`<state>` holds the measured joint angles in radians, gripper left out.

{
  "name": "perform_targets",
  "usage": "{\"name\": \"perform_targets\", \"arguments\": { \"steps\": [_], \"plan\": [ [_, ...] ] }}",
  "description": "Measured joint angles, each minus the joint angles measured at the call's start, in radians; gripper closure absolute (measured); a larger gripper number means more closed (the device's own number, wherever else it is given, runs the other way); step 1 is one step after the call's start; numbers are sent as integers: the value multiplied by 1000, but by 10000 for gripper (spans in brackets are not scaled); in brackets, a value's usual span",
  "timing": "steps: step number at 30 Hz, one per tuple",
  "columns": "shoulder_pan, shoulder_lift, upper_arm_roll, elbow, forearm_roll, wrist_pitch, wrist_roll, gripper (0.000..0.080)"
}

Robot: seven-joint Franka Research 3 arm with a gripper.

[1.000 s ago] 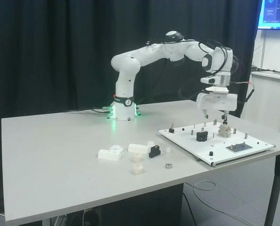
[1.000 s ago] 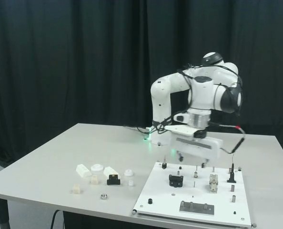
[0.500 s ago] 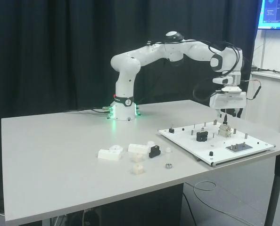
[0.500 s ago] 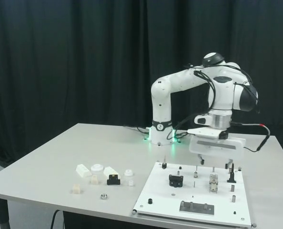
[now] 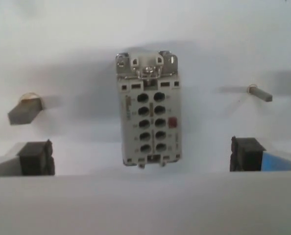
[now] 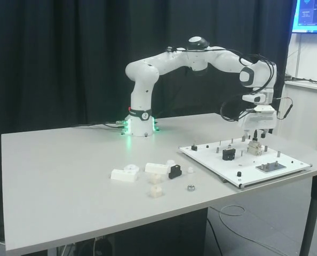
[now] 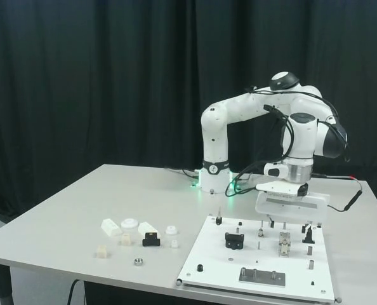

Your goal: Remove waterproof.

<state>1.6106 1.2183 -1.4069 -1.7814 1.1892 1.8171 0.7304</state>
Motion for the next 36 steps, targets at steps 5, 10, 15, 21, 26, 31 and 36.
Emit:
{"name": "perform_targets", "arguments": {
  "steps": [5, 10, 15, 21, 26, 31, 36],
  "plan": [
    [-11, 0, 13, 2, 0, 6, -15, 3],
    [-22, 0, 22, 9, 1, 6, -23, 3],
    [-34, 0, 33, 22, 4, 6, -24, 3],
    [-47, -1, 43, 39, 7, 1, -24, 3],
    [-54, -2, 51, 48, 8, -2, -24, 3],
    [-61, -3, 57, 55, 8, -5, -24, 3],
    [-64, -3, 59, 57, 8, -9, -24, 3]
  ]
}}
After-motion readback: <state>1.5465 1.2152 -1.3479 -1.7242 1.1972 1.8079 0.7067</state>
